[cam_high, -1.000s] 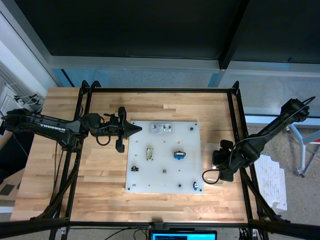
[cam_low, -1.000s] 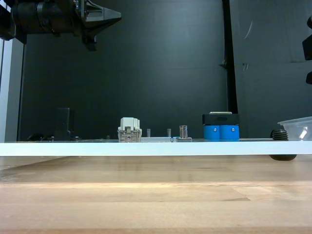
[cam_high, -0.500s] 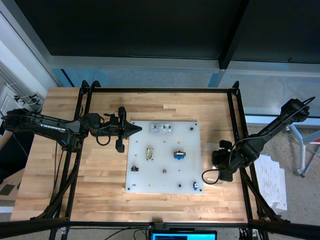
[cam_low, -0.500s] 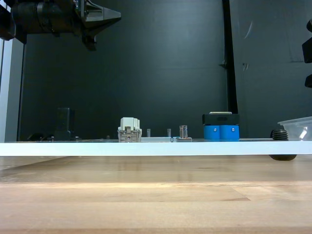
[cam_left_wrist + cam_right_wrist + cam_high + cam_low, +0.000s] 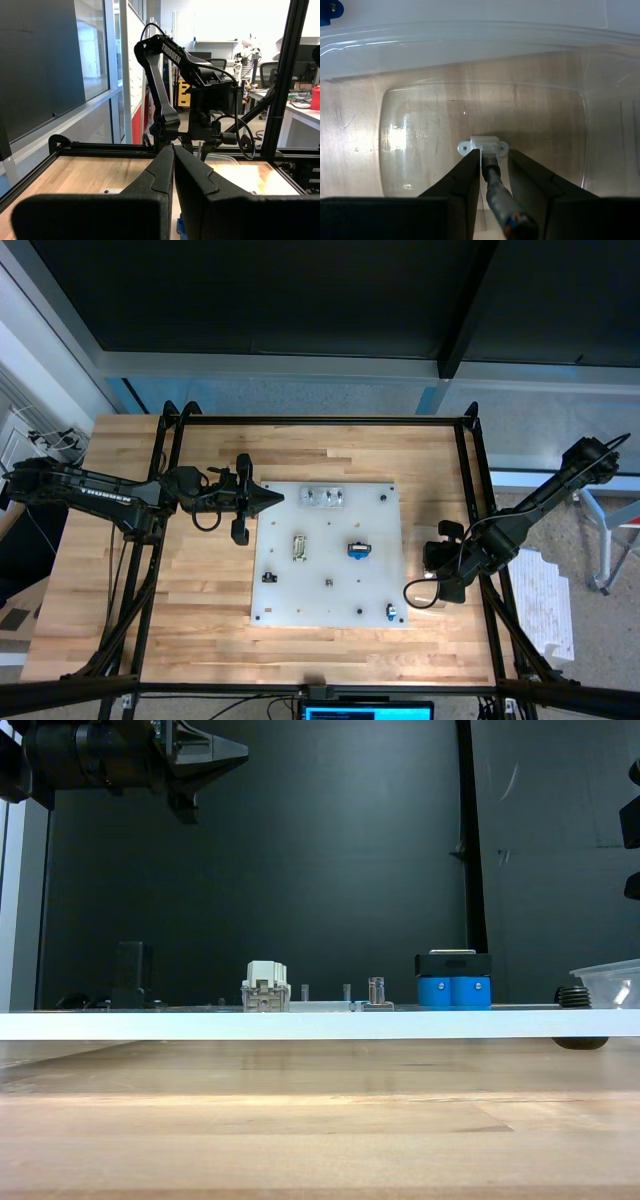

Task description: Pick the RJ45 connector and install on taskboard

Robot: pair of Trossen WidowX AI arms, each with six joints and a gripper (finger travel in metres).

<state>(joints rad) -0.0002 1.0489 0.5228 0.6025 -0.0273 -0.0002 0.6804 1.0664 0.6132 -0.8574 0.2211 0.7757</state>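
High view, starting at the left of the frame: my left gripper (image 5: 272,498) hangs over the pale wooden table (image 5: 200,630), its tip reaching the left edge of the flat white square taskboard (image 5: 300,590). In the left wrist view its two black fingers are pressed together with nothing between them. In the low view it sits in the upper left, well above the board. I judge it is held high and aside so the board's fittings are free for my other arm.

Mid-frame, the board carries a cream block fitting (image 5: 266,986) and a blue block fitting (image 5: 455,988). I cannot tell which fitting takes the plug.

At the right of the frame, my right gripper (image 5: 436,565) points down into the small clear plastic tray (image 5: 605,982), just beside the board's right edge. In the right wrist view its fingers are apart, straddling the tiny greyish-translucent RJ45 connector (image 5: 491,175) inside the tray. A strip of tray floor shows between the plug and one finger, so I judge it is not clamped yet. The fingers line up along the plug's length, so closing should catch its sides.

The plug's far end meets a tiny whitish eared piece (image 5: 484,144); I cannot tell whether they touch. Its near end is blurred. In the high view my own gripper hides the plug, and the low view's right edge cuts off the tray and most of my right arm.
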